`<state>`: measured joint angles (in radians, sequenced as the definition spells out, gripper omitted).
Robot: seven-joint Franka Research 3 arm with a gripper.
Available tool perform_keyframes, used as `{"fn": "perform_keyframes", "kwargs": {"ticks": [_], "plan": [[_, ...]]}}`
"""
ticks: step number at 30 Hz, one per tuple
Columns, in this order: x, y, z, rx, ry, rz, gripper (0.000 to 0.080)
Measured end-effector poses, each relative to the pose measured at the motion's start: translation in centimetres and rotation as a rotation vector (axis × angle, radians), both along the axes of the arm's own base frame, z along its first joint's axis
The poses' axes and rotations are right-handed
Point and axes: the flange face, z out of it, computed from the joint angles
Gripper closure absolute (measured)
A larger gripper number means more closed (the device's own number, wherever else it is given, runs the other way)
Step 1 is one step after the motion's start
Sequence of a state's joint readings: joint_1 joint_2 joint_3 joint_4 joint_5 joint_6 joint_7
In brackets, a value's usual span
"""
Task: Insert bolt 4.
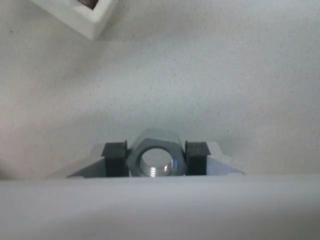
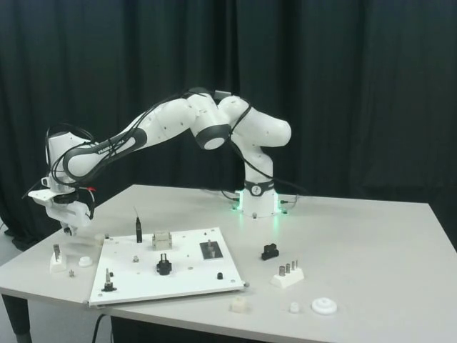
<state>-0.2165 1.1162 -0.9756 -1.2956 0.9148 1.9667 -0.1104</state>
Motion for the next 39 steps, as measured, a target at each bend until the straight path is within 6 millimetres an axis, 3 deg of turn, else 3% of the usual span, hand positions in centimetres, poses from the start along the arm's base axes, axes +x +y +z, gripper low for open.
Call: {"fn": "perform_keyframes", "kwargs": {"ticks": [20,39], "plan": [[1.5,1.0,1.4,0.041,-0.013,-0.084,0.056],[5.0,6.2,2.6,0.169,0.023,-0.143,0.056]]}}
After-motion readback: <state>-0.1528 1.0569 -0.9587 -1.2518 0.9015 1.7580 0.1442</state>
